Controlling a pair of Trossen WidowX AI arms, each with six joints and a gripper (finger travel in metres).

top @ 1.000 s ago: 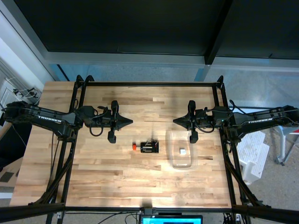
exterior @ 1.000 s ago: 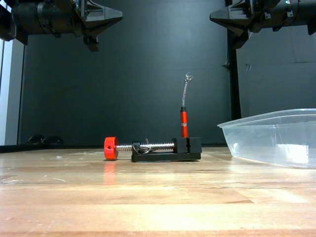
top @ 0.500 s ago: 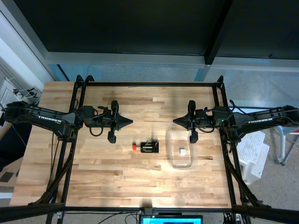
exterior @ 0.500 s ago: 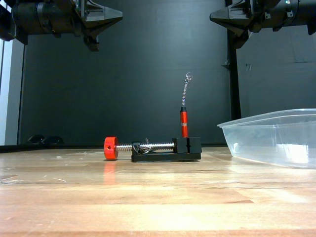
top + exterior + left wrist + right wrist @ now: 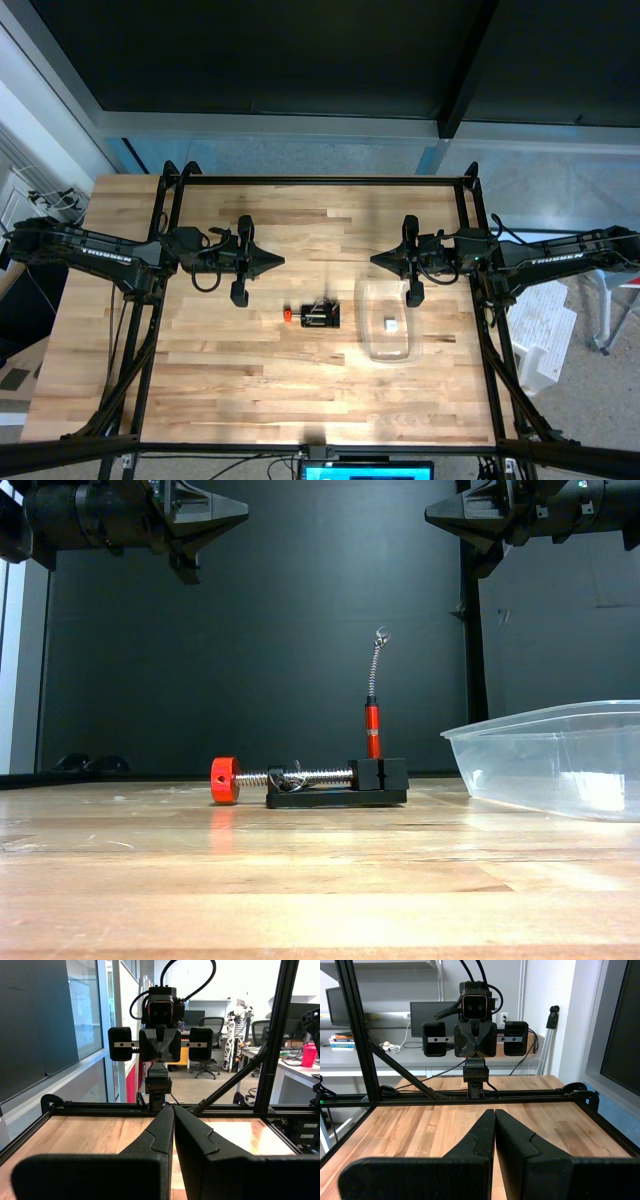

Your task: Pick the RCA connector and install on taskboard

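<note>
- Pale wood-plank desk, with a black frame rail along its far edge.
- Grey floor beyond; dark wall behind.
- Office chairs and a monitor farther off.

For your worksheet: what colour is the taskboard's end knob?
Red-orange knob, best in the low view; left gripper and right gripper hang high, fingers shut.

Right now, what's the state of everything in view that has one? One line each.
left gripper: shut, empty, held high over the table's left side.
right gripper: shut, empty, held high over the table's right side.
taskboard: flat on the table, nothing touching it.
RCA connector: apparently the thin stick standing upright on the taskboard; cannot confirm.
clear tray: upright, open, holding one white piece.
</note>
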